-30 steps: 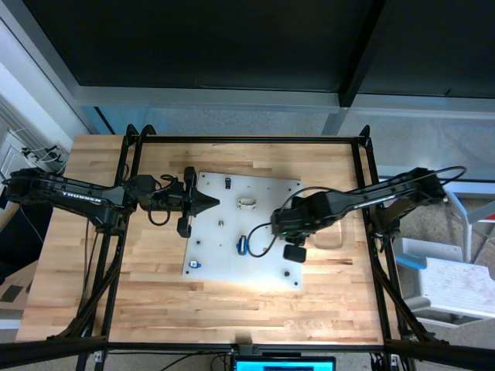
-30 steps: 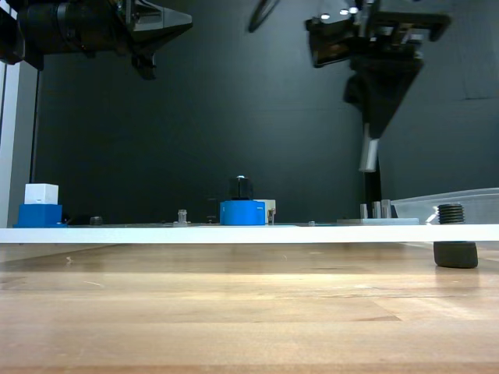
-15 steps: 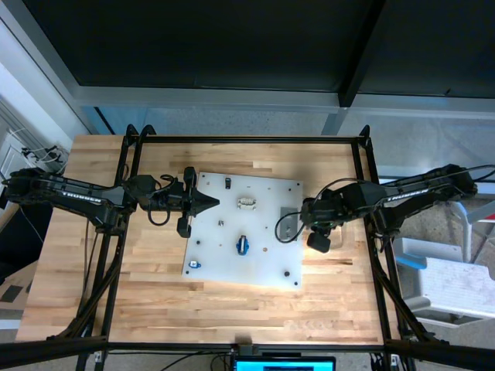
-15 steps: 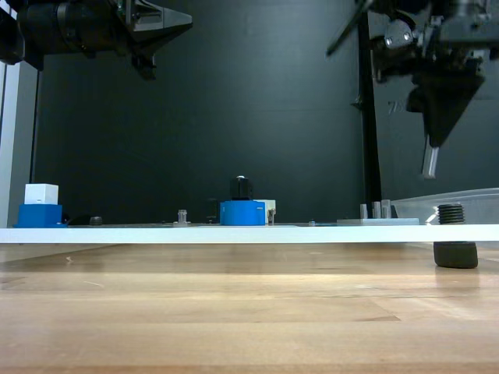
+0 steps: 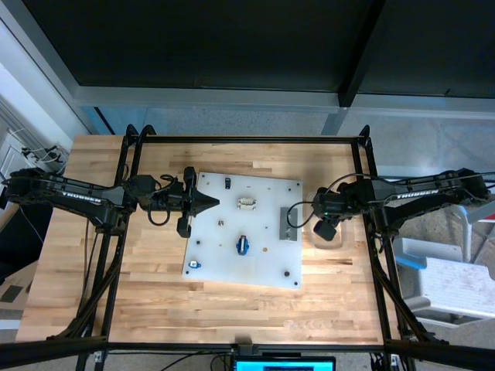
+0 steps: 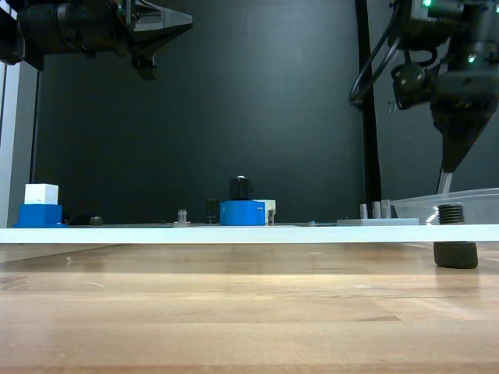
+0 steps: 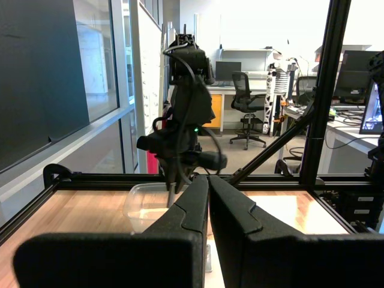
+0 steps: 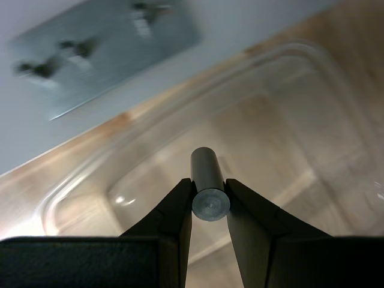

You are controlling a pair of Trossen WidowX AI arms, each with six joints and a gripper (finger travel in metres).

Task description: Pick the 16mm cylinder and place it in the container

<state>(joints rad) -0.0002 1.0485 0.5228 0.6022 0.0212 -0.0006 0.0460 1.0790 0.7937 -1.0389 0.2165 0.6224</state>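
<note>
Over the container (image 8: 78, 180): the 16mm cylinder (image 8: 207, 174) hangs upright, pinched near its upper end between the two fingers of the right gripper (image 8: 208, 195). Along the gripper's line it shows against the container's clear floor, well inside the rim outline. In the low view its lower end is about level with the rim.
Container's place: on the table (image 5: 155, 294), just beside the right edge of the white board (image 5: 232, 255) and toward the table's right edge. The grey metal block (image 5: 288, 224) sits close by on the board.
Step in hand: lowering and release, as I judge it; the pick looks done and only the drop is left.
How to do it well: come straight down until the cylinder is below the walls, then part the fingers only a little and gently. It is smooth and round, so a release from height would likely make it bounce or roll.
Watch for: the container looks light, and a finger touching its rim could push it along the table, so the descent should stay centred.
Right arm pose: it reaches in from the table's right edge with the long link low and nearly level. The wrist is bent so the gripper points down at the container.
Left gripper (image 5: 207, 202): fingers pressed together on nothing, high over the board's left edge, pointing toward the right arm. Its arm is stretched level from the table's left edge and looks parked.
</note>
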